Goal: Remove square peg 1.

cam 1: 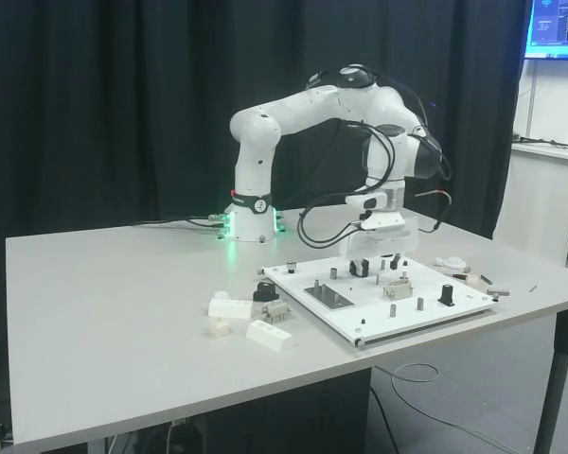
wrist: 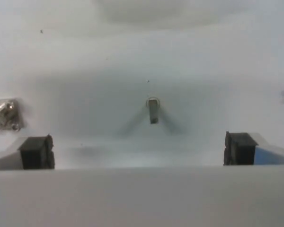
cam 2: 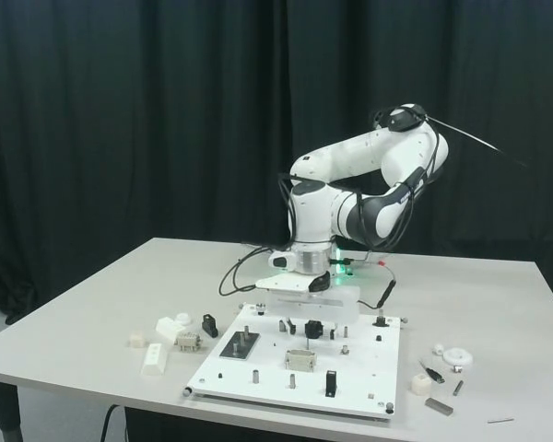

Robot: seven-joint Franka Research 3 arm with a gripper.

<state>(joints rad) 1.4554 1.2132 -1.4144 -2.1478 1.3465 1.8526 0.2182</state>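
In the wrist view a small grey square peg (wrist: pixel 153 111) stands upright in the white board (wrist: pixel 85 71), seated in a round socket. My gripper (wrist: pixel 137 150) hangs open above it, one black fingertip far to each side and nothing between them. The peg lies a little ahead of the line between the fingertips. From the room views the gripper (cam 1: pixel 377 265) (cam 2: pixel 301 327) hovers low over the rear part of the white board (cam 1: pixel 426 317) (cam 2: pixel 258 391). I cannot pick out this peg with certainty among the small parts there.
On the board stand several short pegs, a grey plate (cam 1: pixel 328 297), a metal connector (cam 1: pixel 396 290) (wrist: pixel 4 115) and a black block (cam 1: pixel 446 294). White blocks (cam 1: pixel 232 307) (cam 2: pixel 170 328) and a black part (cam 1: pixel 265 291) lie on the table beside the board. White gears (cam 2: pixel 459 356) lie on the other side.
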